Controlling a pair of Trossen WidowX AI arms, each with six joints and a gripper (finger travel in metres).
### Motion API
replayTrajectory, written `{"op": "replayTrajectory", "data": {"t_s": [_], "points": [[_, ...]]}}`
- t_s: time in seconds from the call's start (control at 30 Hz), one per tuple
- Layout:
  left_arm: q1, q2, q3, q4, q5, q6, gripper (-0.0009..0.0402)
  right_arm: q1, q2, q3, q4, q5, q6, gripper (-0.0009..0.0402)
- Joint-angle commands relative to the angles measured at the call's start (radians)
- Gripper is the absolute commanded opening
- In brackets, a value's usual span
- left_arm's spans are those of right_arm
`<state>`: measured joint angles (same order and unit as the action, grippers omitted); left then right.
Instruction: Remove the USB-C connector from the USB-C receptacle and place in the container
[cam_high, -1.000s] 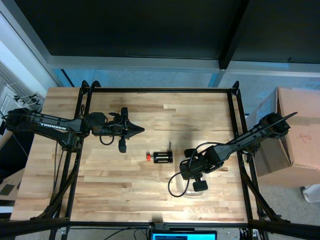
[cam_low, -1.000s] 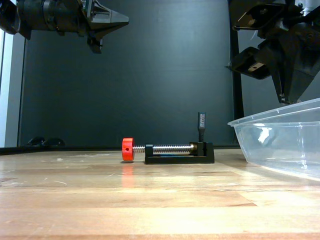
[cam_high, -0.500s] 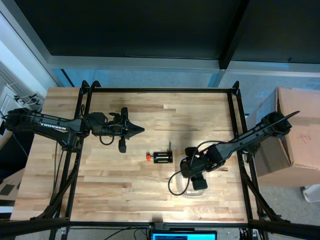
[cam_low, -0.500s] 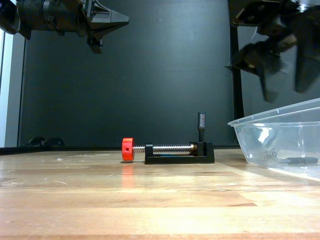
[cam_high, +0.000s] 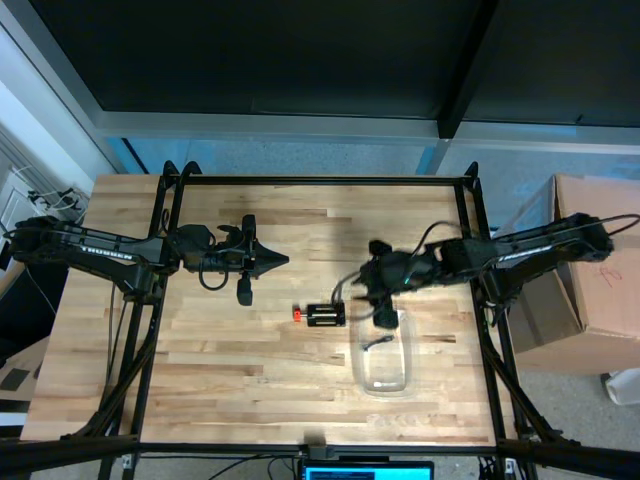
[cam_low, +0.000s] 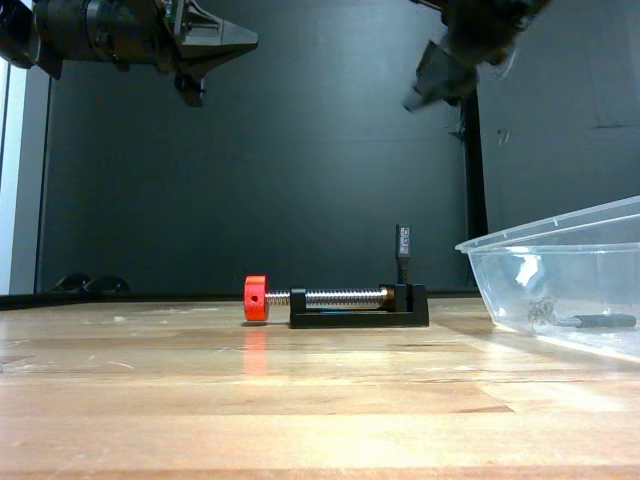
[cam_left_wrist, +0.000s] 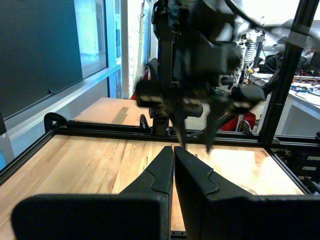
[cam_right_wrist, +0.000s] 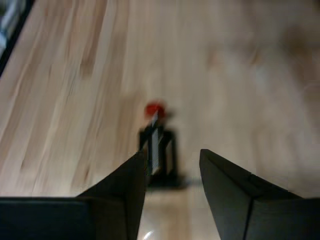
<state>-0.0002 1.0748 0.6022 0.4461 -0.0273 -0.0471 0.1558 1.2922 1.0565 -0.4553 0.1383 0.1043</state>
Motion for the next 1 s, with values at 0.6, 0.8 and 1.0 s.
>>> {"op": "replayTrajectory", "data": {"t_s": [0.6, 0.8, 1.0], "points": [[0.000, 0.000, 0.000, 0.000, 0.000, 0.000, 0.0000, -0.214, -0.272, -0.349, 0.735, -0.183, -0.056, -0.0001], [0.000, 0.000, 0.000, 0.000, 0.000, 0.000, 0.0000, -0.212, -0.271, -0.399, 0.829, -0.183, -0.059, 0.0001], [0.000, 0.000, 0.000, 0.000, 0.000, 0.000, 0.0000, -0.212, -0.271, -0.430, 0.874, -0.184, -0.056, 0.0000]]}}
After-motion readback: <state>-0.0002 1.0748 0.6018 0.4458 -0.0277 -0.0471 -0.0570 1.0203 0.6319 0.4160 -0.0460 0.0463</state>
